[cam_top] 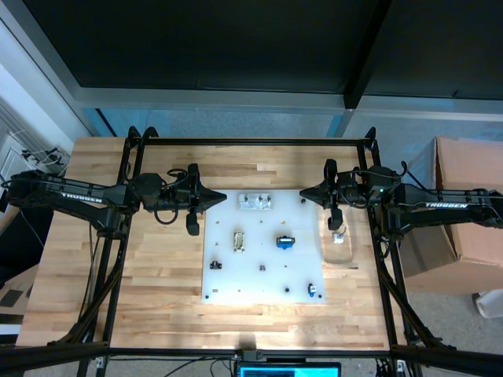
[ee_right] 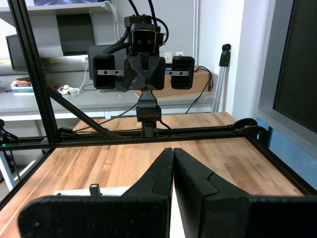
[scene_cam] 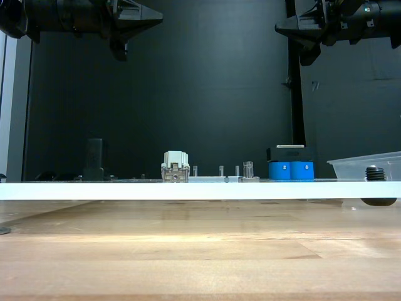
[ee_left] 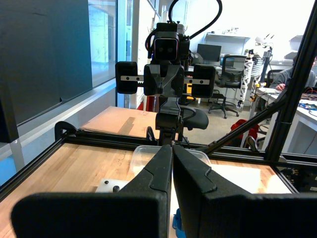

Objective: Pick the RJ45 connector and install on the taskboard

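High view: left gripper over board at eleven o'clock, right gripper at one, jaws pinched together, empty. The connector seems loose in tray; open right wide first.

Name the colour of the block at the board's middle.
Blue block, clearest in the high view. Both hover shut above the board: left gripper, right gripper.
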{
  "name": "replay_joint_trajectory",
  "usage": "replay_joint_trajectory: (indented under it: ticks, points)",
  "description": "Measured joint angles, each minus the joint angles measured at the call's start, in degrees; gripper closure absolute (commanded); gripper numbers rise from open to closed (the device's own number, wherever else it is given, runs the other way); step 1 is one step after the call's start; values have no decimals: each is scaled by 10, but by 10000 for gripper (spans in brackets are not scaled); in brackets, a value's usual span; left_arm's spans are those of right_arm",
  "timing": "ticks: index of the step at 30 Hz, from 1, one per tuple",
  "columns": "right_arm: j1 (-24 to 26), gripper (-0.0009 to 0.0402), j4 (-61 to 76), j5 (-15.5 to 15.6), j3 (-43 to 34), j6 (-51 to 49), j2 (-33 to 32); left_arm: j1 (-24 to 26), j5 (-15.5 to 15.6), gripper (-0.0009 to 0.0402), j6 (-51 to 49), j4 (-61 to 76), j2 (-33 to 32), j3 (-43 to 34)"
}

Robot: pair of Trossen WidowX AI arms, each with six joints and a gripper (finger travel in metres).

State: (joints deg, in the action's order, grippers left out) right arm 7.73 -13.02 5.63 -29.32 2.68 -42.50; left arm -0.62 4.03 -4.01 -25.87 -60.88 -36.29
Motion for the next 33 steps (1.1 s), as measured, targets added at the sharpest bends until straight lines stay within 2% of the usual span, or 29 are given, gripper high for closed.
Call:
replay_joint_trajectory:
  ticks: [4,33]
  points:
    - [0,393,0,0,0,0,0,0,-1,393,11,2,-16,-1]
    - [0,393,4,0,0,-2,0,0,-1,393,11,2,-15,0]
